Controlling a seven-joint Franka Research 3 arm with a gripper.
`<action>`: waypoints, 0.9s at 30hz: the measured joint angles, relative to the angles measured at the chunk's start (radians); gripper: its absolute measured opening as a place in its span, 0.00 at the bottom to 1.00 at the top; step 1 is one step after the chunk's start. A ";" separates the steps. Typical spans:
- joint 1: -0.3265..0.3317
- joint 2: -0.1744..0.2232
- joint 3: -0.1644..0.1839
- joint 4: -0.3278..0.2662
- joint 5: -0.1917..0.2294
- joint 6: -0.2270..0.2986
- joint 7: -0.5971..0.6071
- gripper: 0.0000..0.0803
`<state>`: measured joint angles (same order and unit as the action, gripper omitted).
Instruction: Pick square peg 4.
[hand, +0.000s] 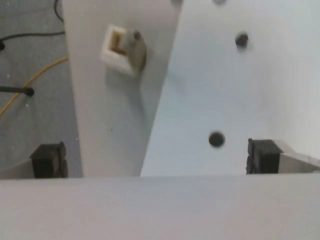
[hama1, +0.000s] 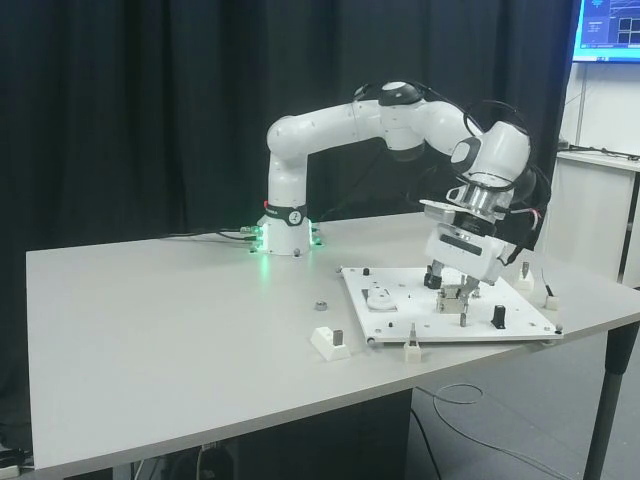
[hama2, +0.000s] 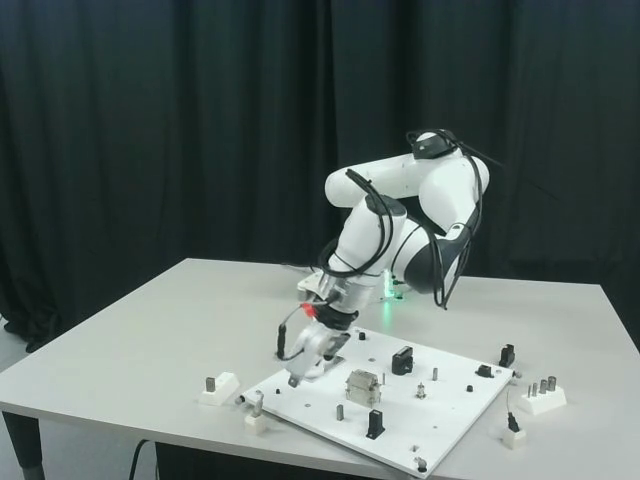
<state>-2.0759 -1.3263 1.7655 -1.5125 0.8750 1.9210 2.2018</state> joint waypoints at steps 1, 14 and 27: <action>-0.001 0.000 -0.001 0.000 -0.007 0.003 -0.013 1.00; -0.038 0.002 -0.009 -0.026 -0.064 0.086 -0.364 1.00; -0.050 0.007 -0.032 -0.177 0.010 0.216 -0.749 1.00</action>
<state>-2.1256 -1.3196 1.7339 -1.6896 0.8852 2.1373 1.4526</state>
